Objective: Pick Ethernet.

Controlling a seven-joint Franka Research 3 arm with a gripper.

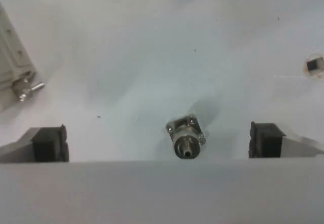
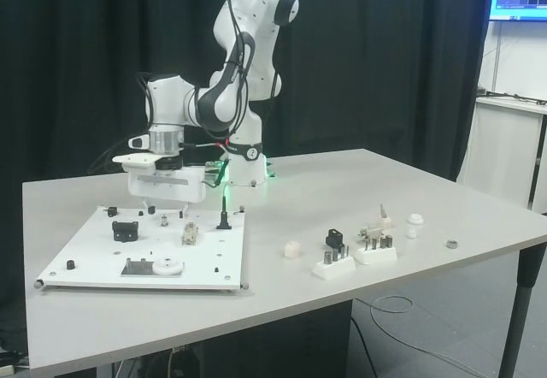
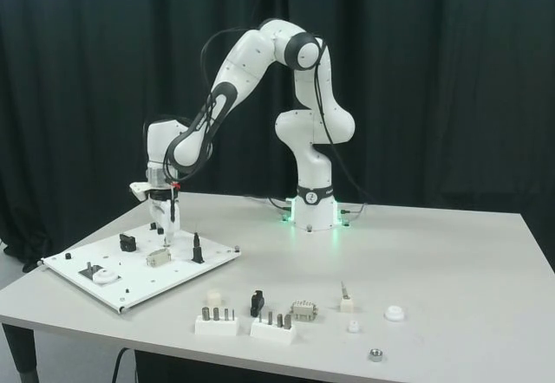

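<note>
My gripper (image 1: pixel 157 142) hangs open low over the white board (image 2: pixel 102 262), its black pads (image 1: pixel 49 143) wide apart. On the board between them, nearer one pad, a small metal round connector (image 1: pixel 186 138) stands on a square flange. A grey multi-pin connector (image 1: pixel 15 67) lies off to one side; it also shows in the room views (image 2: pixel 189 234) (image 3: pixel 158 257). A black boxy socket (image 2: pixel 126 229) (image 3: pixel 128 243) sits on the board beside the gripper (image 2: pixel 158 207) (image 3: pixel 162 227). I cannot tell which part is the Ethernet one.
A black upright post (image 2: pixel 223 215) (image 3: pixel 197 249) stands near the board's edge. A white disc (image 2: pixel 168 266) and a grey bracket lie at the board's front. Two white holders (image 2: pixel 333 265) with plugs, a white cap (image 2: pixel 414 224) and a small nut (image 2: pixel 451 243) sit on the grey table.
</note>
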